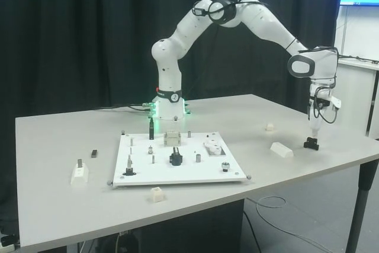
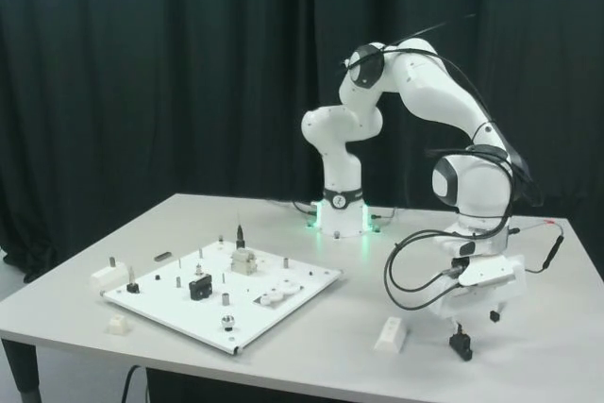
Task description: Pick D-SUB.
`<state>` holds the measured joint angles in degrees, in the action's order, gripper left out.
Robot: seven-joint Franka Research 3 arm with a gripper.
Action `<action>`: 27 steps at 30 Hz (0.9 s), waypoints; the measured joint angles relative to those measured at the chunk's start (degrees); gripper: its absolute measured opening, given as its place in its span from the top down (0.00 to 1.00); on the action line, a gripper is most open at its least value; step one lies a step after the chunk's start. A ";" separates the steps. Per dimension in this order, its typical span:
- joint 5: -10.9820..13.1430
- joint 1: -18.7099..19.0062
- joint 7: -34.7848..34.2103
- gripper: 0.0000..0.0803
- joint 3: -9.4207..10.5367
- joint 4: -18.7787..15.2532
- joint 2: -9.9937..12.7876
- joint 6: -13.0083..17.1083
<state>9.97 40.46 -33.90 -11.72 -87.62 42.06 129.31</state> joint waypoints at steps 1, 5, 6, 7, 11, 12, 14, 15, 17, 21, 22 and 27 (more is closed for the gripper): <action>-0.05 0.07 0.00 0.00 -0.17 0.00 0.13 0.03; -0.14 0.14 0.00 0.00 -0.69 0.00 0.58 0.28; -0.14 0.14 0.00 0.00 -0.79 0.00 0.69 0.39; -0.14 0.14 0.00 0.00 -0.87 0.00 0.79 0.49; -0.14 0.14 0.00 0.00 -1.12 0.00 1.23 0.82; -0.14 0.14 0.00 0.00 -1.18 0.00 1.35 0.91; -0.14 0.14 0.00 0.00 -1.30 0.00 1.58 1.09; -0.14 0.14 0.00 0.00 -1.35 0.00 1.72 1.23; -0.14 0.14 0.00 0.00 -1.44 0.00 1.97 1.48; -0.14 0.13 0.08 0.00 -1.59 0.00 2.41 1.83; -0.14 0.12 0.09 0.00 -1.63 0.00 2.50 1.88; -0.14 0.01 0.12 0.00 -1.74 0.00 2.84 2.20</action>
<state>9.84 40.47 -33.79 -13.46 -87.62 44.90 131.51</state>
